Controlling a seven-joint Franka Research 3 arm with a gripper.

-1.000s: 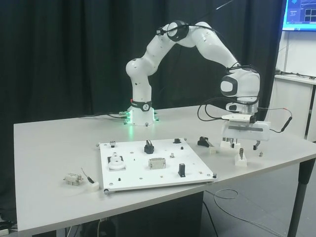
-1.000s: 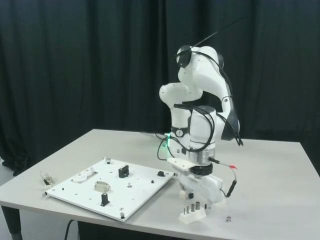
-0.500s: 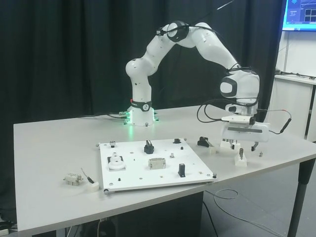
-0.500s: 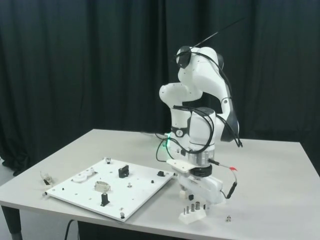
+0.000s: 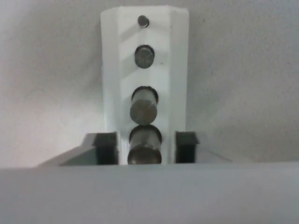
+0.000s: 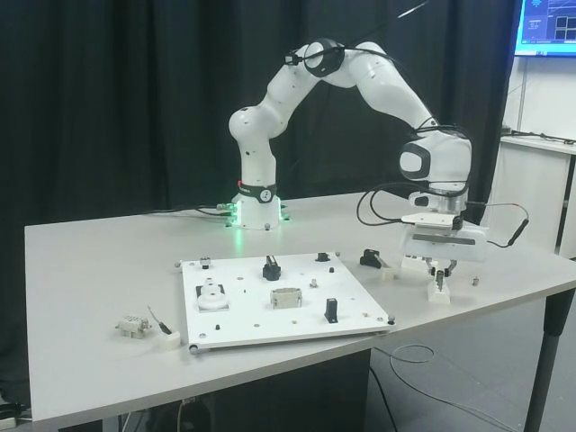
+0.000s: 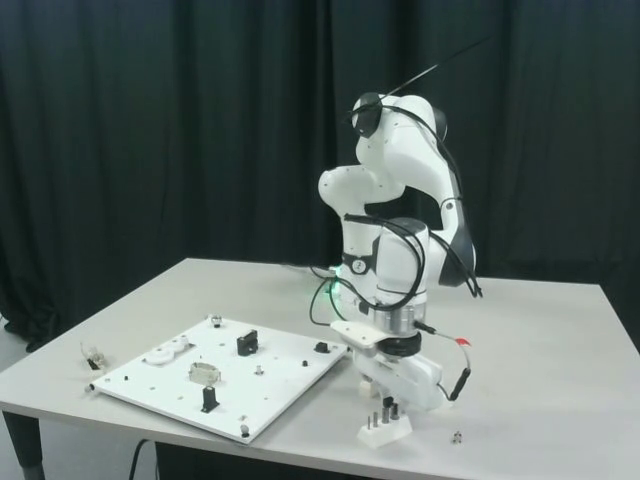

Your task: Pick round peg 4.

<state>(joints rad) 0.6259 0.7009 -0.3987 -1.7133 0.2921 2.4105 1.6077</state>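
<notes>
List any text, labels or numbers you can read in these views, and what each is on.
No legible text anywhere.
Screen at the room's edge: shows graphics, too small to read.
Peg holder: no numbers or labels visible.
White board: no markings readable.
Arm: no brand mark legible.

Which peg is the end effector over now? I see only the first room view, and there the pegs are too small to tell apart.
Observer: The wrist view shows the end effector astride the thickest peg, the last one in the row.
Operator: How many pegs are there?
Observer: Four, in one line on the white holder, each thinner than the one before.
Operator: Is it shut on the peg?
Observer: No. The black fingers stand apart, one on each side of the holder.
</notes>
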